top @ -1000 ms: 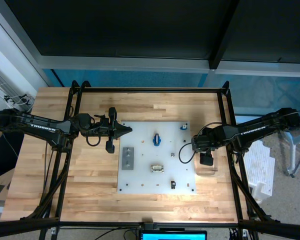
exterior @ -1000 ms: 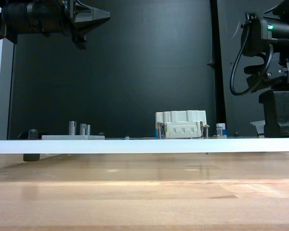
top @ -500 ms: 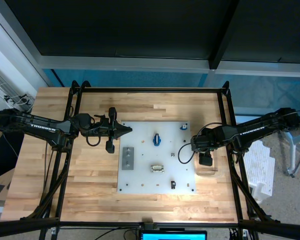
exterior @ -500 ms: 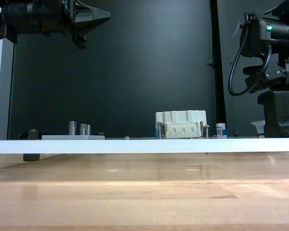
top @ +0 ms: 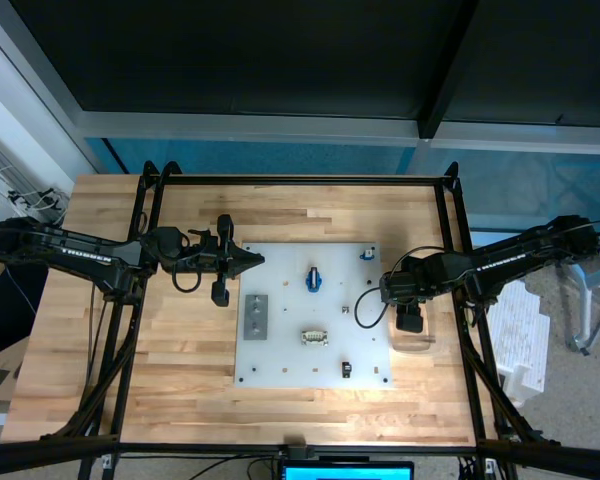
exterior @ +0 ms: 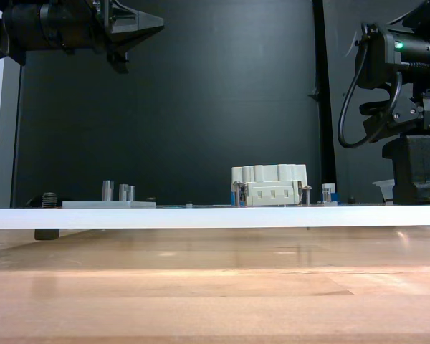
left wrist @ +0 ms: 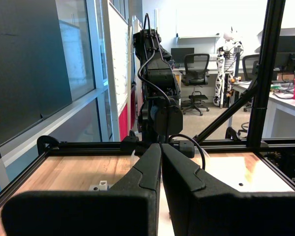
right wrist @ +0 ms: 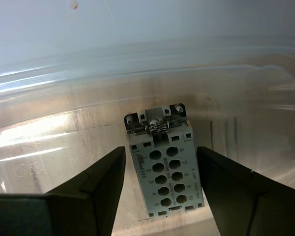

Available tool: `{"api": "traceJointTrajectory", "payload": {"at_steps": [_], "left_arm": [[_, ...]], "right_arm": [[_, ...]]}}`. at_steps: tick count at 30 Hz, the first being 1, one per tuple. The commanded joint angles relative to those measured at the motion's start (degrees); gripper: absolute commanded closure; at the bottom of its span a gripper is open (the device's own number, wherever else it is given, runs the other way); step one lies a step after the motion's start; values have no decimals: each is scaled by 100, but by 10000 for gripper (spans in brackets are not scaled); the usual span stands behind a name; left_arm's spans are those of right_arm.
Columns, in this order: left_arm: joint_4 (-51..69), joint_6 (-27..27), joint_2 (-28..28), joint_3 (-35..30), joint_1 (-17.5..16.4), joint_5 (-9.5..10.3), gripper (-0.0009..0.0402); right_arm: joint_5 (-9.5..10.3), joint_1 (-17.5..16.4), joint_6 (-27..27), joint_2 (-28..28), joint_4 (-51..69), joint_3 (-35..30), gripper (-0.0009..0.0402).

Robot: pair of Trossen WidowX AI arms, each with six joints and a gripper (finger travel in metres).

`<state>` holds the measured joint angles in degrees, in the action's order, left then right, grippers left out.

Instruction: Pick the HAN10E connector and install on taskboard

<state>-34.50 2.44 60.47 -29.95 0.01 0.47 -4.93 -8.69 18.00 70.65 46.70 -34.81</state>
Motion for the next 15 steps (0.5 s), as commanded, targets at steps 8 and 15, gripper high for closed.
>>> {"api": "traceJointTrajectory", "payload": {"at_steps": [8,15], "left_arm": [[0,2,2,0,0,0,392],[0,2,2,0,0,-2,392]], "right_arm": [[42,-11,-2,-4,13,-4,251],[50,-11,2,-4,13,-4,292]]}}
